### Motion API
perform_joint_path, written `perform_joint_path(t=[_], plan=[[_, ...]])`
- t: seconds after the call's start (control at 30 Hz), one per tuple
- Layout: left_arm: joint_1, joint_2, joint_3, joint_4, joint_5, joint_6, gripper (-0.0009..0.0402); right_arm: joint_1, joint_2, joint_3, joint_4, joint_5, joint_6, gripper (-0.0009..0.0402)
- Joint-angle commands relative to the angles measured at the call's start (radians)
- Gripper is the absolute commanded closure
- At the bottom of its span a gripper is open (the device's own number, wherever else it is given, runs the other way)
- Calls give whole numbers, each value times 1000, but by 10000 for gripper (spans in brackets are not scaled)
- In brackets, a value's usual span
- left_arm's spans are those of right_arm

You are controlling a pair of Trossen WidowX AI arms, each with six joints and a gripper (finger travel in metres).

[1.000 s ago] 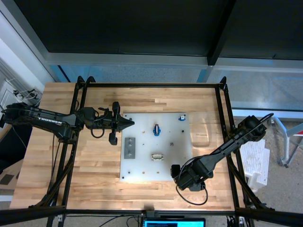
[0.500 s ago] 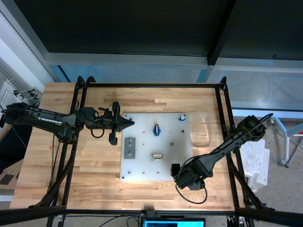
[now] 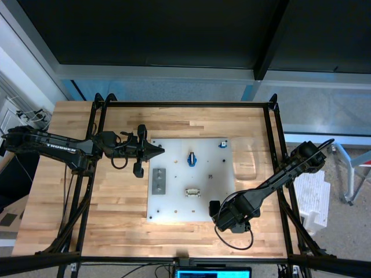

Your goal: Pick the 16mm bar and install on taskboard

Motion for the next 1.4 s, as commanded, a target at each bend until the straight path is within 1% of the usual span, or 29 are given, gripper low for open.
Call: perform_joint_path(t=[0.03, 0.4, 1.27, 1.4], plan=[[0, 0, 0, 0, 0, 0, 393, 0, 0, -3, 2, 2, 0, 393], [0, 0, 0, 0, 0, 0, 393, 0, 0, -7, 6, 2, 0, 393], [0, 0, 0, 0, 0, 0, 393, 0, 0, -102, 109, -6, 1, 393], [0, 0, 0, 0, 0, 0, 393, 0, 0, -102, 109, -5, 0, 384]])
